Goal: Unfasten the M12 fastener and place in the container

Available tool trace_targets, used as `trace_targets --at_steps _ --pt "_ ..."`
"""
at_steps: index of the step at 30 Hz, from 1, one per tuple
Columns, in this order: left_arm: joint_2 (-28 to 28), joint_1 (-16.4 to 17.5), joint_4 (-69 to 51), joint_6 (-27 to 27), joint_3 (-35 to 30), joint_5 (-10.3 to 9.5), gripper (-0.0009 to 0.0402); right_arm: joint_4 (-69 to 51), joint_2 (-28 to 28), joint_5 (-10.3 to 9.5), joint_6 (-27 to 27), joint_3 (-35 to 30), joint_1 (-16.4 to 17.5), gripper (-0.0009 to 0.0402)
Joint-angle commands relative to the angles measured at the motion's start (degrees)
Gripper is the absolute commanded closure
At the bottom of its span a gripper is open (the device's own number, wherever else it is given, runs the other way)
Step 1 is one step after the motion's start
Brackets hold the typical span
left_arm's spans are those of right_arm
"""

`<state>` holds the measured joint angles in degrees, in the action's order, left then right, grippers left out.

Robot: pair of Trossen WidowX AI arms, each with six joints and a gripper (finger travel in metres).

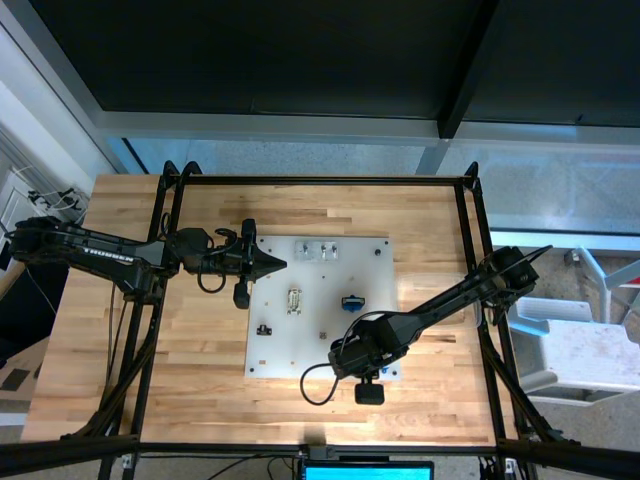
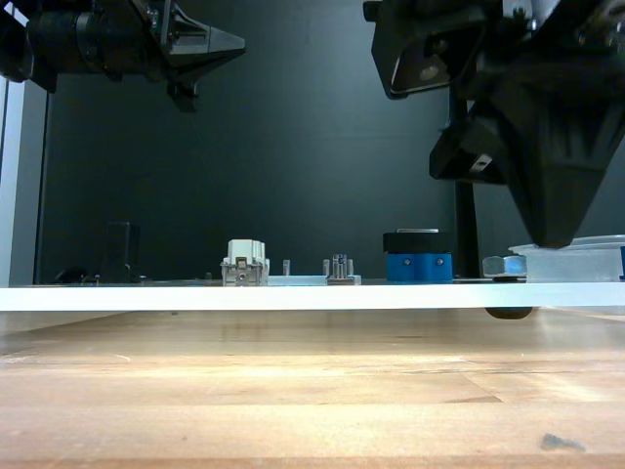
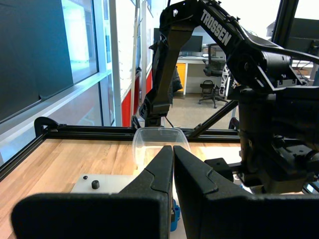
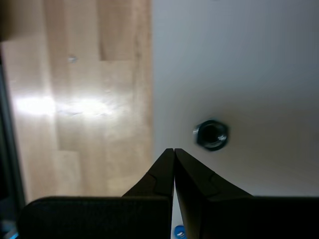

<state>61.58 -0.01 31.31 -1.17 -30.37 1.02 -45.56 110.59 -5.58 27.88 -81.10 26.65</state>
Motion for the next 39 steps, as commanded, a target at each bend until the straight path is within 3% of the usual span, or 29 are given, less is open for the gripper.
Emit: trace_targets --at_steps 1,6,9,10,11,14,15,16,23,36,39 --pt "0.0 0.0 0.0 0.0 0.0 0.02 0.0393 0.4 0.5 0.15 -0.8 0.3 0.0 0.0393" --pt "0.0 0.0 0.1 0.0 0.0 0.02 0.0393 1.2 0.5 0.66 -1.4 0.8 -0.1 0.0393" --pt "0.0 0.0 0.0 0.0 0.0 0.02 0.0393 1.0 0.5 2.73 -1.5 0.9 -0.2 0.0393" --pt "0.0 0.0 0.0 0.0 0.0 0.02 0.0393 0.8 0.5 4.07 -1.5 0.9 -0.2 0.0393" --pt "0.0 0.0 0.0 0.0 0.0 0.02 0.0393 0.0 0.5 6.62 -1.5 0.9 -0.2 0.0393" --pt "0.0 0.0 0.0 0.0 0.0 0.02 0.0393 -4.8 0.3 16.76 -0.5 0.2 -0.2 0.0393" --pt "0.0 0.0 0.0 0.0 0.0 0.02 0.0393 -5.8 0.3 18.71 0.1 0.0 -0.2 0.0393" --pt "0.0 0.0 0.0 0.0 0.0 0.02 0.0393 -6.3 0.3 19.43 0.2 -0.2 -0.2 0.0393" --pt "0.0 0.0 0.0 0.0 0.0 0.02 0.0393 -6.2 0.1 18.1 0.4 -0.9 -0.1 0.0393" --pt "0.0 0.0 0.0 0.0 0.0 0.04 0.0393 -5.8 0.0 2.58 1.7 -5.4 0.2 0.0393" --pt "0.0 0.0 0.0 0.0 0.0 0.02 0.0393 -4.6 0.2 1.77 1.9 -5.4 0.3 0.0393"
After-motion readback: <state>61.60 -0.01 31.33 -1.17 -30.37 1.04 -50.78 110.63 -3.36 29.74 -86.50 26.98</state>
